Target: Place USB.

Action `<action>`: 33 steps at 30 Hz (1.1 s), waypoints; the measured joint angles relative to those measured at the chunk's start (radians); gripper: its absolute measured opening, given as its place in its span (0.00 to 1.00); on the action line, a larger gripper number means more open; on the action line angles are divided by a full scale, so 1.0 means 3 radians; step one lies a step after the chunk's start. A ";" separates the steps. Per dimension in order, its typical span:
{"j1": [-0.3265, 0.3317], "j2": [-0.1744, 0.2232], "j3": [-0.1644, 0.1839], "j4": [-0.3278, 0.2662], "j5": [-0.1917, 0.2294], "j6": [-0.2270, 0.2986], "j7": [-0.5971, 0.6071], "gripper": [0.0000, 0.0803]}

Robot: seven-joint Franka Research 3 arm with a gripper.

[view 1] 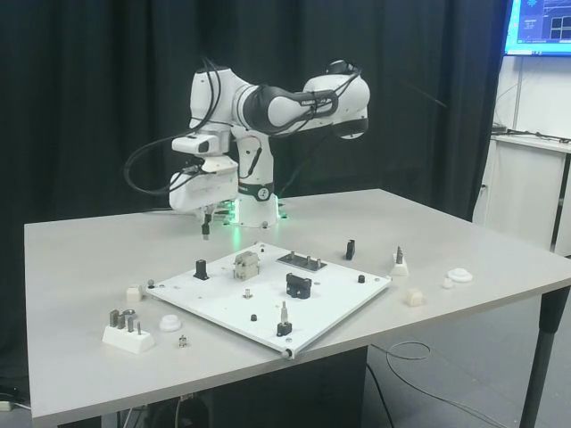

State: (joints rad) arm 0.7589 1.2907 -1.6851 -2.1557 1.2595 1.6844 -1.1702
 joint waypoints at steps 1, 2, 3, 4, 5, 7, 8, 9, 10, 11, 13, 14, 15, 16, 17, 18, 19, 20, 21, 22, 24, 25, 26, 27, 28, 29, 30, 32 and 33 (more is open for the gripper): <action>0.0008 0.0000 -0.0008 0.0003 0.0000 -0.0012 0.0053 0.08; 0.0017 0.0000 -0.0017 0.0006 0.0000 -0.0023 0.0111 0.08; 0.0027 0.0000 -0.0026 0.0010 0.0000 -0.0035 0.0169 0.08; 0.0037 0.0000 -0.0036 0.0016 0.0000 -0.0050 0.0221 0.08; 0.0049 0.0000 -0.0046 0.0025 0.0000 -0.0071 0.0271 0.08; 0.0071 -0.0001 -0.0065 0.0045 0.0000 -0.0105 0.0365 0.08; 0.0083 -0.0002 -0.0075 0.0058 0.0002 -0.0123 0.0419 0.08; 0.0097 -0.0003 -0.0086 0.0072 0.0003 -0.0142 0.0477 0.08; 0.0111 -0.0005 -0.0094 0.0084 0.0005 -0.0156 0.0535 0.08; 0.0126 -0.0006 -0.0103 0.0099 0.0009 -0.0170 0.0605 0.08; 0.0158 -0.0007 -0.0119 0.0131 0.0018 -0.0203 0.0752 0.08; 0.0174 -0.0007 -0.0126 0.0148 0.0024 -0.0217 0.0831 0.08; 0.0190 -0.0008 -0.0130 0.0166 0.0032 -0.0226 0.0908 0.08; 0.0207 -0.0009 -0.0133 0.0185 0.0041 -0.0231 0.0987 0.08; 0.0225 -0.0010 -0.0134 0.0204 0.0049 -0.0235 0.1062 0.08; 0.0244 -0.0011 -0.0134 0.0224 0.0058 -0.0239 0.1141 0.08; 0.0262 -0.0011 -0.0134 0.0243 0.0068 -0.0242 0.1219 0.08; 0.0281 -0.0011 -0.0134 0.0262 0.0077 -0.0246 0.1294 0.08; 0.0300 -0.0010 -0.0134 0.0282 0.0086 -0.0249 0.1369 0.08; 0.0321 -0.0011 -0.0134 0.0305 0.0092 -0.0252 0.1449 0.08; 0.0358 -0.0010 -0.0134 0.0346 0.0101 -0.0257 0.1594 0.08; 0.0378 -0.0010 -0.0133 0.0370 0.0104 -0.0258 0.1673 0.08; 0.0397 -0.0010 -0.0132 0.0394 0.0106 -0.0259 0.1747 0.08; 0.0415 -0.0010 -0.0130 0.0416 0.0108 -0.0259 0.1818 0.08; 0.0435 -0.0010 -0.0128 0.0441 0.0110 -0.0260 0.1897 0.08; 0.0453 -0.0010 -0.0125 0.0466 0.0112 -0.0260 0.1971 0.08; 0.0471 -0.0010 -0.0122 0.0491 0.0113 -0.0260 0.2052 0.08; 0.0508 -0.0010 -0.0115 0.0540 0.0115 -0.0260 0.2210 0.08; 0.0524 -0.0010 -0.0110 0.0565 0.0115 -0.0260 0.2283 0.08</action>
